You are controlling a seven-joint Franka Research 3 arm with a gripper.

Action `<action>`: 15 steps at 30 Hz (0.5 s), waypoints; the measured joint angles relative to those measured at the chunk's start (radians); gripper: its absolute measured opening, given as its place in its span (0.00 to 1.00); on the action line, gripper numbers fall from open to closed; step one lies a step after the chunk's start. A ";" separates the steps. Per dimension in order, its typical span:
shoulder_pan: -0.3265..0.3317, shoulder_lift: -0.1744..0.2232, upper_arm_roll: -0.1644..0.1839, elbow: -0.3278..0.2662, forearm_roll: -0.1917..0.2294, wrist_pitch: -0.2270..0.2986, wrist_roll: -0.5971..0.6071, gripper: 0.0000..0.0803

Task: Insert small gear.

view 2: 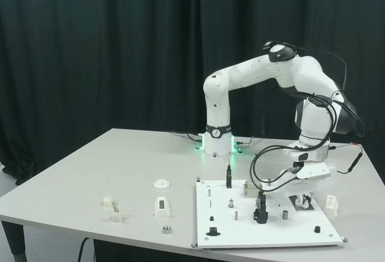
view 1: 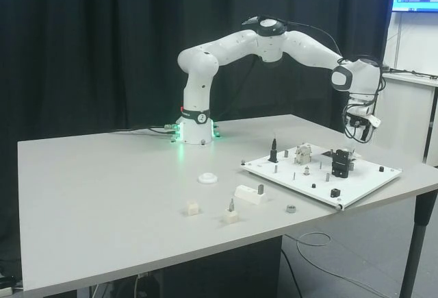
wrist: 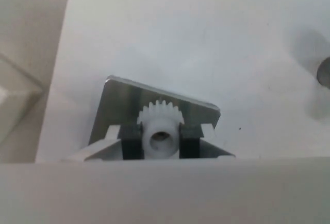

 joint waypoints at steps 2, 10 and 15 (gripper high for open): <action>0.000 0.000 0.000 -0.001 0.002 0.000 0.004 0.18; 0.000 -0.001 0.000 -0.007 0.014 0.000 0.176 0.18; 0.000 -0.001 0.000 -0.008 0.017 -0.001 0.227 0.18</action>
